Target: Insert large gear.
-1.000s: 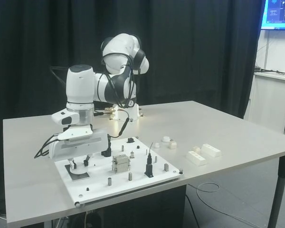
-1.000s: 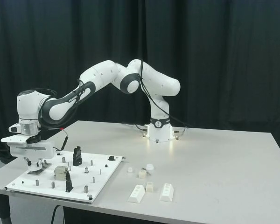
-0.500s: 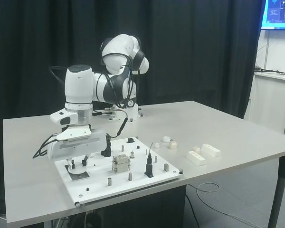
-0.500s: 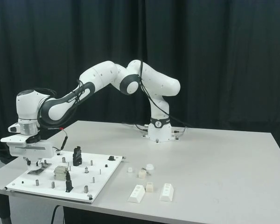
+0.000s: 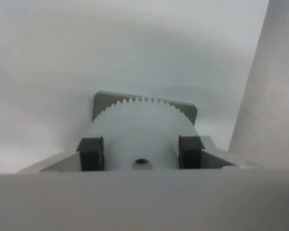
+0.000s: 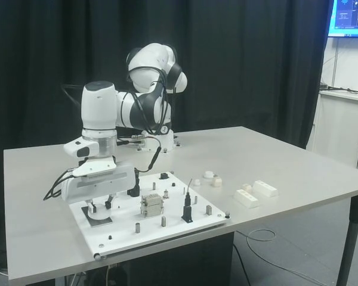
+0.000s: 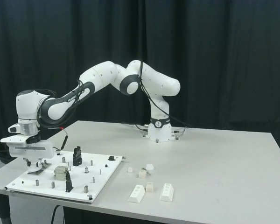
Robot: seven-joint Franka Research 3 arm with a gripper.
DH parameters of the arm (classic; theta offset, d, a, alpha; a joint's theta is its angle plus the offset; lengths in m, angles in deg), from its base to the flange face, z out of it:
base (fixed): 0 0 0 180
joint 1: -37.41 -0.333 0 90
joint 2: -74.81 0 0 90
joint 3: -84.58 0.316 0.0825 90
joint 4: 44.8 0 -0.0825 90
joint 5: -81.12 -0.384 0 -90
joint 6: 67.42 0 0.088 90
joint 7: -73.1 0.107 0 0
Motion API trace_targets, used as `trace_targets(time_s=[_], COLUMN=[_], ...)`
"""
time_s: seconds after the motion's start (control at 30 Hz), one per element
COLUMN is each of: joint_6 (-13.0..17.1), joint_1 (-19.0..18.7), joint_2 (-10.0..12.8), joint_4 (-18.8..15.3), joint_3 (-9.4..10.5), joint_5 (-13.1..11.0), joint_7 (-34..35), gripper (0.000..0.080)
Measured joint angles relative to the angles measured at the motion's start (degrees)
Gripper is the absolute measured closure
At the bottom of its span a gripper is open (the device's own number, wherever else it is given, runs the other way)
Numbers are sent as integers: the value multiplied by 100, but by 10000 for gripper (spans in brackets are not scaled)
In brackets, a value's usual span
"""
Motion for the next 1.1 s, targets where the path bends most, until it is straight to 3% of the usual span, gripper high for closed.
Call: trace_targets(time_s=[1.1], joint_6=[-182], joint_1=[-2], joint_2=[54], joint_4=[69], joint_3=[-79], joint_5=[7], joint_7=[-21], gripper=[470])
